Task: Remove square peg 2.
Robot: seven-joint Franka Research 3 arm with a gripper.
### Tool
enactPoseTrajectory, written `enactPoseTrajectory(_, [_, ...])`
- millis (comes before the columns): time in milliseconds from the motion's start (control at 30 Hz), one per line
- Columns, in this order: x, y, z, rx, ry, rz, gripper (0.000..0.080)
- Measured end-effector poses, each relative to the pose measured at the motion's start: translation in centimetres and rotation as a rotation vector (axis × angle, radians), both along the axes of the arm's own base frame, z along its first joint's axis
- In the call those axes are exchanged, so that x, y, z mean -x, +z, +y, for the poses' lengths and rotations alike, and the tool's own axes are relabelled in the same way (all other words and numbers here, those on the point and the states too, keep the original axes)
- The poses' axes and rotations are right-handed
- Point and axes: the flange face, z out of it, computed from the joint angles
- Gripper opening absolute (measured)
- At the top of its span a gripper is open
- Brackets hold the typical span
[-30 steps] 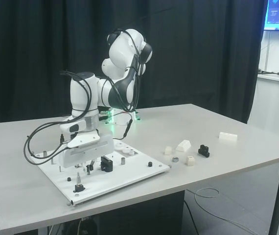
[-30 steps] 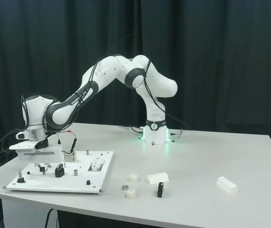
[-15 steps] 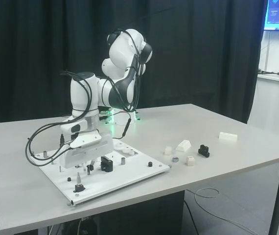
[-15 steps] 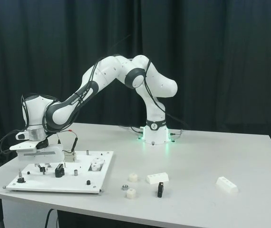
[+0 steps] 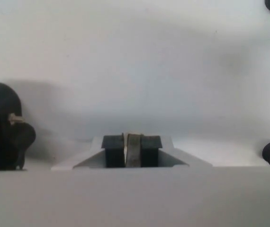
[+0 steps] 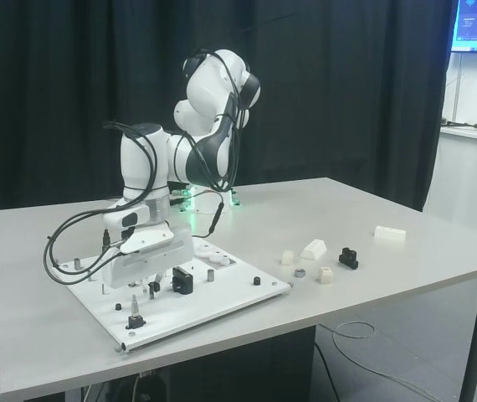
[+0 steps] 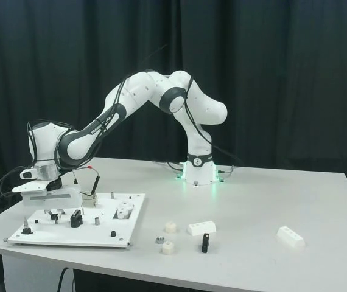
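In the wrist view my gripper is shut on a thin pale square peg, held upright between the two black fingertips. The peg stands over the white assembly board. From the room views the gripper hangs low over the left part of the board, under the white hand; the peg itself is too small to pick out there. The second room view shows the gripper over the same board.
A black block stands on the board just beside the gripper, also in the wrist view. Small black and metal pegs dot the board. Loose white pieces, a black part and a white block lie on the grey table.
The hand has risen very slightly over the board; nothing else has moved.
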Motion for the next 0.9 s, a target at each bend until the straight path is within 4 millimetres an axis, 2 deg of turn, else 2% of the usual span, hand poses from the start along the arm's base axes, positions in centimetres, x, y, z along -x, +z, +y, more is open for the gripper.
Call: enactPoseTrajectory(900, [-0.14, -0.02, -0.21, -0.014, -0.056, 0.013, 0.0065])
